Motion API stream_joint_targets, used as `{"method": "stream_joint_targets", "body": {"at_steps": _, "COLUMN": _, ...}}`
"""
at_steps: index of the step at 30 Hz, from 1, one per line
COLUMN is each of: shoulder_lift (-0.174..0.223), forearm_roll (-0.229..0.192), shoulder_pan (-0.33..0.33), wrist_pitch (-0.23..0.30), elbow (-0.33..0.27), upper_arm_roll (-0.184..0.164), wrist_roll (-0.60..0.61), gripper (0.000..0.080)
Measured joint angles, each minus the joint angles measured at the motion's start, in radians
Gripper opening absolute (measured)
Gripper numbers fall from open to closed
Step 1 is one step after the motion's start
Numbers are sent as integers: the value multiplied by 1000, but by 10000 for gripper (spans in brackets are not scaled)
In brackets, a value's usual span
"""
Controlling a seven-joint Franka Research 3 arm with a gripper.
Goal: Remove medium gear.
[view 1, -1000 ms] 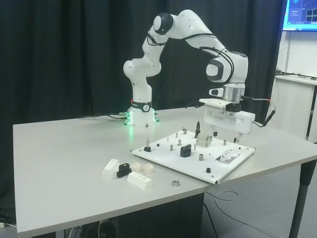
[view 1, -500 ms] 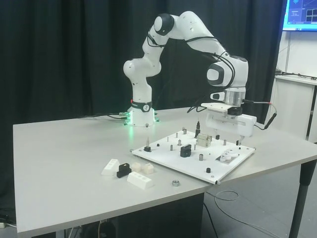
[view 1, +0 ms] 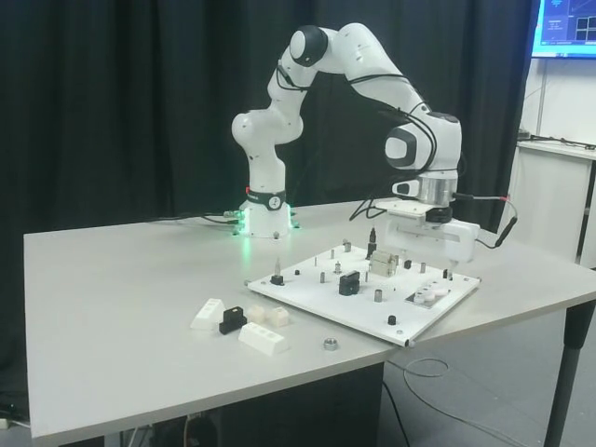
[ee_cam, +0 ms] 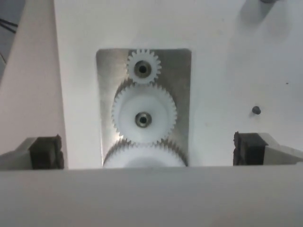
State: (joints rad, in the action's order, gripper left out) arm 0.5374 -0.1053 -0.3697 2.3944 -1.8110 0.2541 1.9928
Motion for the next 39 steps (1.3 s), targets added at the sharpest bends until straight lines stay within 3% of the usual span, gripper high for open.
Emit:
{"method": "stream_joint_targets", "body": {"at_steps": 16, "shoulder_lift": 16, "forearm_roll": -47, "shoulder_pan": 5, "wrist_pitch": 38, "elbow": -18, "upper_arm_roll": 0, "wrist_roll": -80, "gripper": 800}}
{"method": "stream_joint_targets", "body": {"at_steps": 39, "shoulder_lift": 46, "forearm_roll": -48, "shoulder_pan": 5, "wrist_pitch": 66, "elbow": -6, "upper_arm_roll": -11, "wrist_roll": -90, "gripper": 800}}
